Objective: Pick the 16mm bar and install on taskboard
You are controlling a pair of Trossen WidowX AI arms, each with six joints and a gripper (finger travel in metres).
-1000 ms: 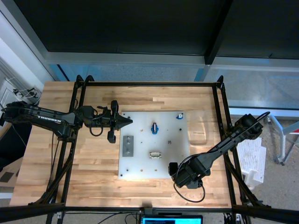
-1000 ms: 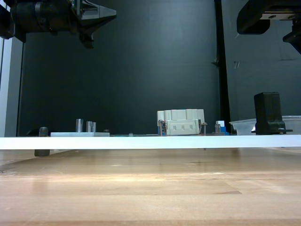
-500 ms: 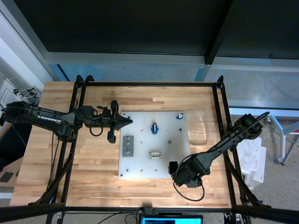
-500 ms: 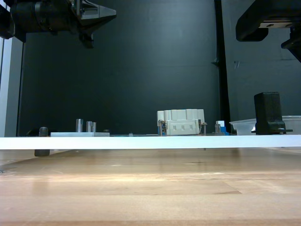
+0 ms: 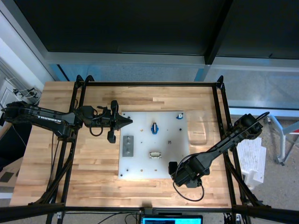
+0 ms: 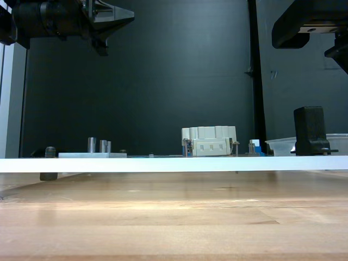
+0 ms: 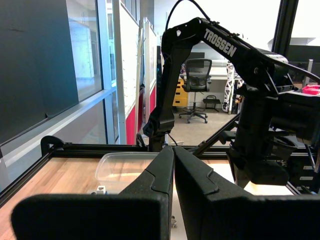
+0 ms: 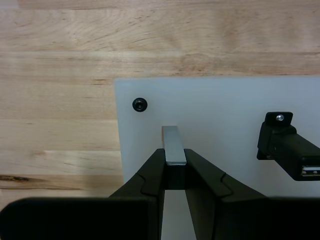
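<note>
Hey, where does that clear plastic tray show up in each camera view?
High view: clear plastic tray just right of the taskboard.
Low view: tray at right, behind the black block.
Left wrist view: tray beyond the shut left hand, which hovers over the taskboard's far left corner.
Right wrist view: not in it; right hand grips the bar over the taskboard's near right corner.
Shared landmark: the white taskboard.

The right gripper [image 5: 179,173], clamping the bar [image 8: 173,145], is drifting slightly over the near right corner of the taskboard [image 5: 140,165]. From above, it is creeping a touch leftward and toward the table's near edge. In the low view its black body is showing a little lower and further left than a second ago. The shift is small and slowing.
</note>
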